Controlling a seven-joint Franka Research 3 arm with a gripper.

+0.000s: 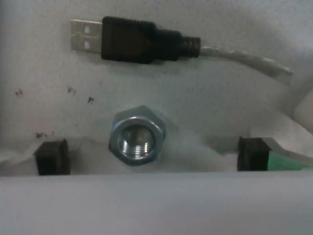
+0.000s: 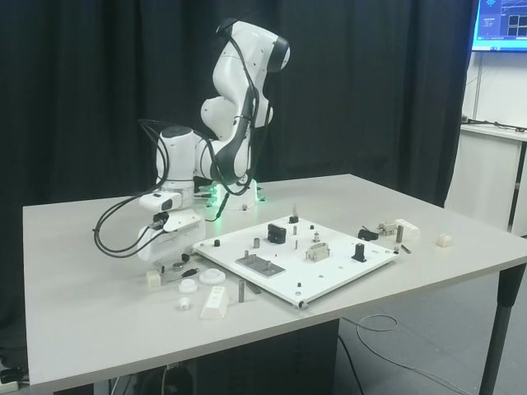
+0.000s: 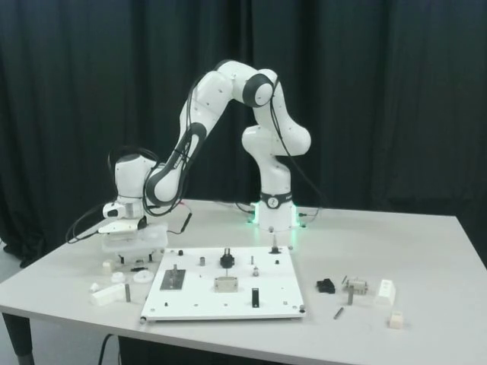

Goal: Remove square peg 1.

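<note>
Wrist view: gripper spread wide, black fingertips well apart, nothing held. A steel nut lies on the table between and just beyond them, with a black USB plug and its cable farther out. No peg shows here.

First room view: white board on the grey table. The arm is folded low, with the gripper just off the board's edge over loose parts. Short grey pegs stand upright on the board, apart from the gripper. Which of them is square peg 1 cannot be told.

Second room view: same layout. The gripper is beside the board and not over it. Another peg stands on a grey plate near the board's gripper-side edge.

Step in hand, judged: approach, nothing yet gripped. To do it well: lift clear of the loose parts, travel over the board and centre above the right peg. Turn the wrist so the pads meet two flat faces, descend straight, close firmly, then pull straight up without tilting, lest the peg bind in its hole
</note>
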